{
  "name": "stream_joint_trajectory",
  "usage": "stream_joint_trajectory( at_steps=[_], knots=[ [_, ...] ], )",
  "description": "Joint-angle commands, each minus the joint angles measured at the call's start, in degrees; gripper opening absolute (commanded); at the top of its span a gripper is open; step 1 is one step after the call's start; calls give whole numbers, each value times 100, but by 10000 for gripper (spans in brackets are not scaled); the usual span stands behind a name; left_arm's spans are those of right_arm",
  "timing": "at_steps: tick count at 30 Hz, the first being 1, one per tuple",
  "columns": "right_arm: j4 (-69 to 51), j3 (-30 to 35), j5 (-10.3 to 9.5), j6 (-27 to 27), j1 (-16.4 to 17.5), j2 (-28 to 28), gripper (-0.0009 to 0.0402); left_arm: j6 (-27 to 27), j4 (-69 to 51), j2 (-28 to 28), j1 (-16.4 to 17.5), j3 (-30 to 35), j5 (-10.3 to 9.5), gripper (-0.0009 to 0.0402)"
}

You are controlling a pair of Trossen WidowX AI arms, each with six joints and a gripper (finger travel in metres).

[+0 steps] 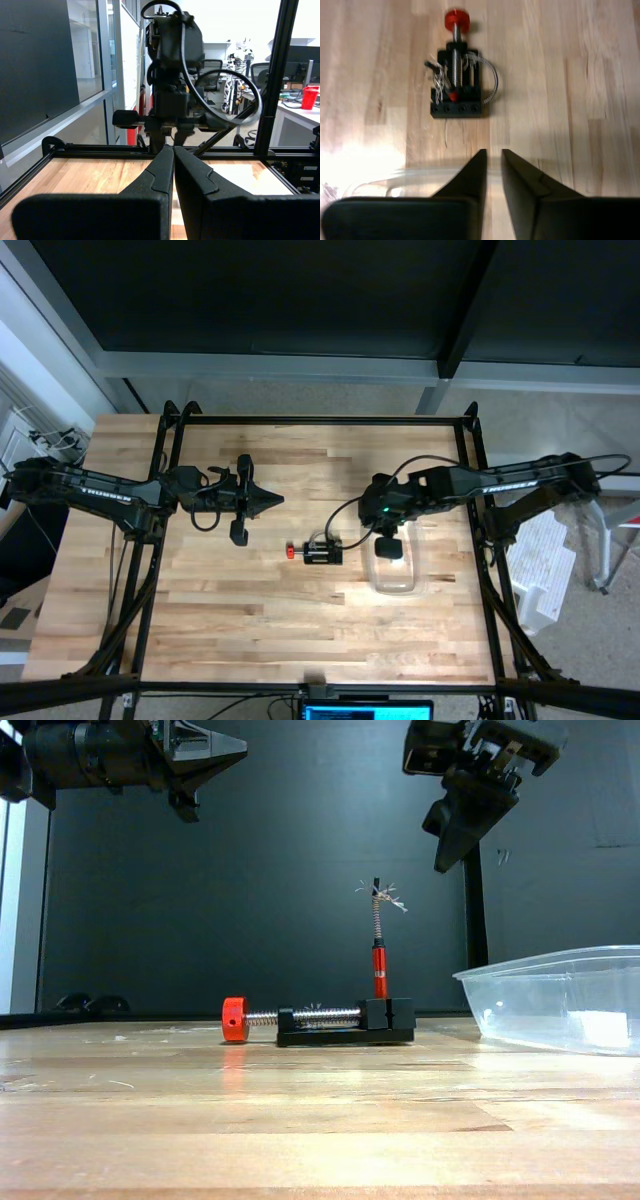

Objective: Remove the RCA connector from the receptacle and place in the container

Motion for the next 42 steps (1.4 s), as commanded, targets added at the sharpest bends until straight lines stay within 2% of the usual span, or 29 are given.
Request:
stream_joint_trajectory(
  at_steps=[1,4,7,10,12,14,29,42],
  knots=[
    [-98,219,35,90,68,321,112,0,0,0,2,0,2,0],
    [-138,433,173,177,129,625,158,0,0,0,2,0,2,0],
    [-144,605,173,216,184,914,193,0,0,2,0,0,2,0],
    [-179,822,177,232,278,1193,216,0,0,0,2,0,2,0],
    [-175,942,271,243,363,1355,223,0,0,2,0,0,2,0],
    [-177,1058,431,275,450,1515,227,0,0,2,2,0,2,0],
    [192,1231,396,365,527,2288,228,0,-2,2,0,0,2,0],
    [435,1119,391,363,518,2505,221,0,-2,2,0,0,2,0]
  ],
)
